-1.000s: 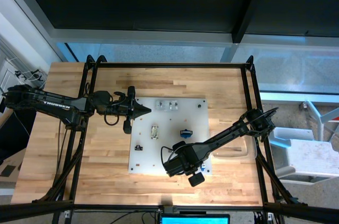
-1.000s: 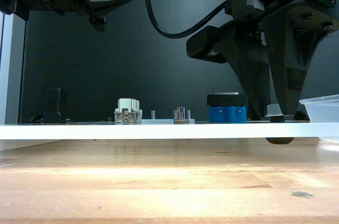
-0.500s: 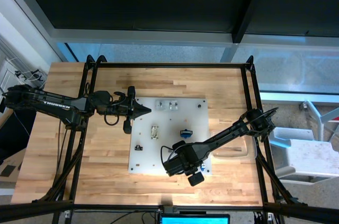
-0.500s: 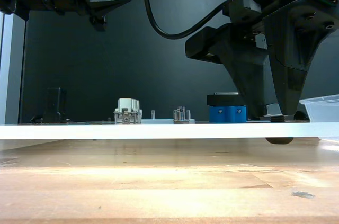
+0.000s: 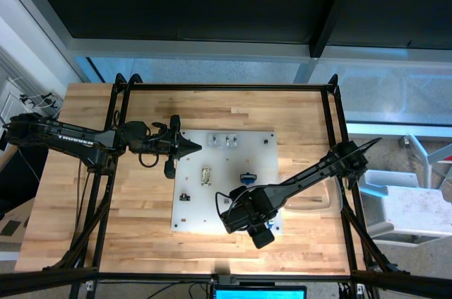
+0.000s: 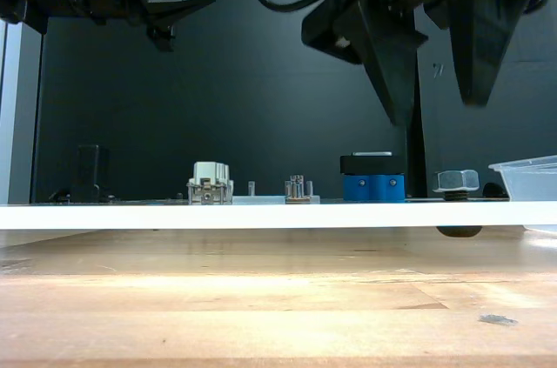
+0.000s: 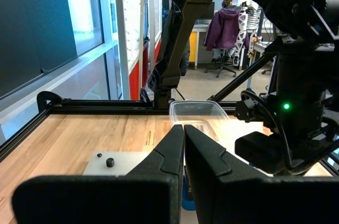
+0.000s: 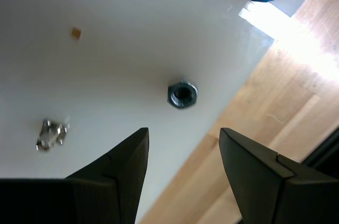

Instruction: Pick the M12 fastener and fasten on the M12 threads

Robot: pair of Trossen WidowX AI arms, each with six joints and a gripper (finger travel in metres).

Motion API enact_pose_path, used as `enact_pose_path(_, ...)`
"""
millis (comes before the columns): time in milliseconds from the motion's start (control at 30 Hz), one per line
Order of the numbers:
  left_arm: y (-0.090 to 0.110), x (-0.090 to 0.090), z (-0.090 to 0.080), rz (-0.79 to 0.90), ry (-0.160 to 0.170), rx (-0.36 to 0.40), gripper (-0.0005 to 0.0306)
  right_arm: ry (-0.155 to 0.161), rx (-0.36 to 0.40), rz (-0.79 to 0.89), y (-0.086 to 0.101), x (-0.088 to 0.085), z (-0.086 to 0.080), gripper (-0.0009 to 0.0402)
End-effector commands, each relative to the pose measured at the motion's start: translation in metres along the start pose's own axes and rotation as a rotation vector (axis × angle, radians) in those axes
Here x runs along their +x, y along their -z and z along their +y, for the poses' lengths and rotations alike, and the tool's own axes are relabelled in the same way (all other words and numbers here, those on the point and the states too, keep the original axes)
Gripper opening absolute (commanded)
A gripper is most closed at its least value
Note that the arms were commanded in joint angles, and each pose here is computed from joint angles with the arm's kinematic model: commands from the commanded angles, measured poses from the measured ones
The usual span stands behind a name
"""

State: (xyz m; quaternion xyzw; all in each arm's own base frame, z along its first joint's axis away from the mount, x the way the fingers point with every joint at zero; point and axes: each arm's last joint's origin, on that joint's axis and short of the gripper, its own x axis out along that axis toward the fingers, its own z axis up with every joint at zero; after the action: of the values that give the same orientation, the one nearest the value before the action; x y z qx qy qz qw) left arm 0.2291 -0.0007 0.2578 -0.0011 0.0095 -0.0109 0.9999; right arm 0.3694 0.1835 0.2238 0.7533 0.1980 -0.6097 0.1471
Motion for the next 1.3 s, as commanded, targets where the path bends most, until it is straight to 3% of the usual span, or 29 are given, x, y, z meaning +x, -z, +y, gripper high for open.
enact_pose_path(33, -0.0001, 0.0, 0.0001, 0.0, 0.0, 0.0, 0.0, 0.0, -0.122, 0.029, -0.001, -0.0114, -0.001, 0.0185)
enact_pose_path(233, -0.0001, 0.0, 0.0001, 0.0, 0.0, 0.0, 0.0, -0.012, -0.559, 0.019, -0.0044, -0.0189, -0.0011, 0.0185)
enact_pose_path(367, -0.0001, 0.0, 0.0001, 0.0, 0.0, 0.0, 0.0, -0.019, -0.938, 0.016, -0.0043, -0.0189, -0.001, 0.0185)
enact_pose_path(433, -0.0001, 0.0, 0.0, 0.0, 0.0, 0.0, 0.0, -0.031, -1.084, 0.027, -0.0029, -0.0189, -0.0008, 0.0184)
enact_pose_path(533, -0.0001, 0.0, 0.0, 0.0, 0.0, 0.0, 0.0, -0.037, -1.222, 0.043, -0.0013, -0.019, -0.0011, 0.0186)
enact_pose_path(667, -0.0001, 0.0, 0.0001, 0.0, 0.0, 0.0, 0.0, -0.051, -1.345, 0.062, 0.0008, -0.0191, -0.0039, 0.0185)
enact_pose_path(767, -0.0001, 0.0, 0.0, 0.0, 0.0, 0.0, 0.0, -0.049, -1.525, 0.049, -0.0003, -0.019, -0.0039, 0.0185)
enact_pose_path(900, -0.0001, 0.0, 0.0001, 0.0, 0.0, 0.0, 0.0, -0.001, -1.813, 0.0, -0.0063, -0.0187, -0.004, 0.0185)
enact_pose_path(1033, -0.0002, 0.0, 0.0001, -0.001, 0.0, 0.0, 0.0, -0.014, -2.01, -0.065, -0.0073, -0.0164, -0.0027, 0.0185)
enact_pose_path(1200, -0.0001, 0.0, 0.0, 0.0, 0.0, 0.0, 0.0, -0.064, -2.135, -0.05, -0.0029, -0.0165, -0.0028, 0.0185)
enact_pose_path(1300, -0.0001, 0.0, 0.0, 0.0, 0.0, 0.0, 0.0, -0.072, -2.2, -0.052, -0.0024, -0.0166, -0.0027, 0.0185)
